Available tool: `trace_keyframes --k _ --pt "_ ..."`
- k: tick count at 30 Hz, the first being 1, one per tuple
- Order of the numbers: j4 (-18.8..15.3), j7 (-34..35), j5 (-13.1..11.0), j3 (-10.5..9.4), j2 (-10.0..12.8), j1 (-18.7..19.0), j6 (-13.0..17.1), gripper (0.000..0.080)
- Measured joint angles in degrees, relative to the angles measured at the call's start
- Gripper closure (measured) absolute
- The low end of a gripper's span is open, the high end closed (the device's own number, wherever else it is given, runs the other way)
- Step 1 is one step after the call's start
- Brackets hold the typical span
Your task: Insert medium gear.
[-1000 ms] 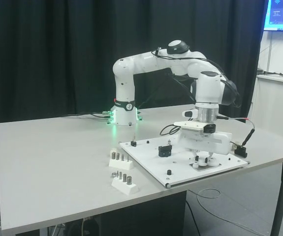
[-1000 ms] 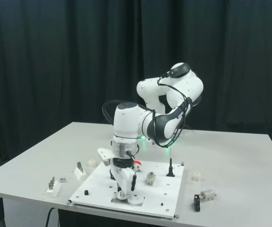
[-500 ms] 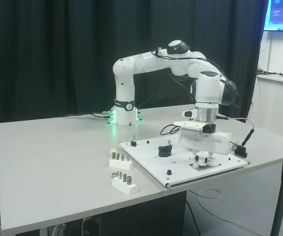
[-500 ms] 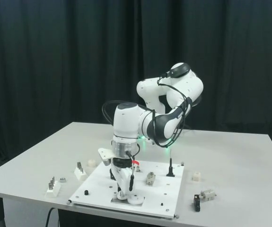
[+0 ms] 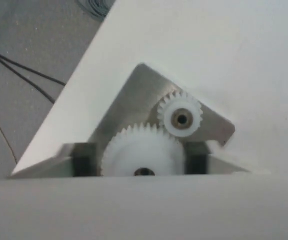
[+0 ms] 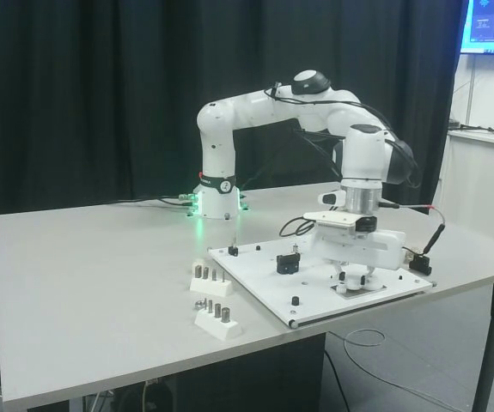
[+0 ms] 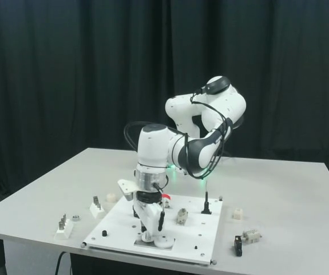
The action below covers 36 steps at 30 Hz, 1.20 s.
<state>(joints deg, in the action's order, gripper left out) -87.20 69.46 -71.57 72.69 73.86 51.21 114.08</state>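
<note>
Medium gear point(image 5: 141, 152) (white, toothed) | meshing small gear point(image 5: 180, 116) | grey plate point(image 5: 126, 105)

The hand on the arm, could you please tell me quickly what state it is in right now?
Hand: closed on the medium gear.

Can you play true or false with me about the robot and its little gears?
1. The claw holds a white gear between its fingers. True.
2. A smaller gear sits on the grey metal plate beside the held gear. True.
3. The smaller gear lies on the bare table, away from the white board. False: it sits on the metal plate set in the board.
4. The arm reaches far above the board. False: the claw is down close to it.
5. The curtain behind the robot is white. False: it is black.
</note>
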Motion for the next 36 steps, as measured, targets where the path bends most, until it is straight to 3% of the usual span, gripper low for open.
trace_keyframes --k 2,3,8,9,14,15,24,36 --pt "0.00 -0.28 0.34 0.00 0.02 0.05 0.28 0.0480" --pt "0.00 -0.69 0.57 0.00 0.01 0.07 0.37 0.0255" --pt "0.00 -2.16 1.21 0.19 0.01 0.19 0.72 0.0255" --pt "0.00 -2.17 1.21 0.26 0.01 0.23 0.72 0.0053" --pt "0.26 -2.16 1.17 0.45 -0.08 0.45 0.73 0.0053" --pt "0.35 -2.16 1.12 0.45 -0.11 0.50 0.73 0.0012" --pt "1.62 -0.67 0.02 0.45 -0.25 1.00 0.72 0.0012" --pt "4.26 1.91 0.27 0.72 -0.25 0.97 1.28 0.0003"
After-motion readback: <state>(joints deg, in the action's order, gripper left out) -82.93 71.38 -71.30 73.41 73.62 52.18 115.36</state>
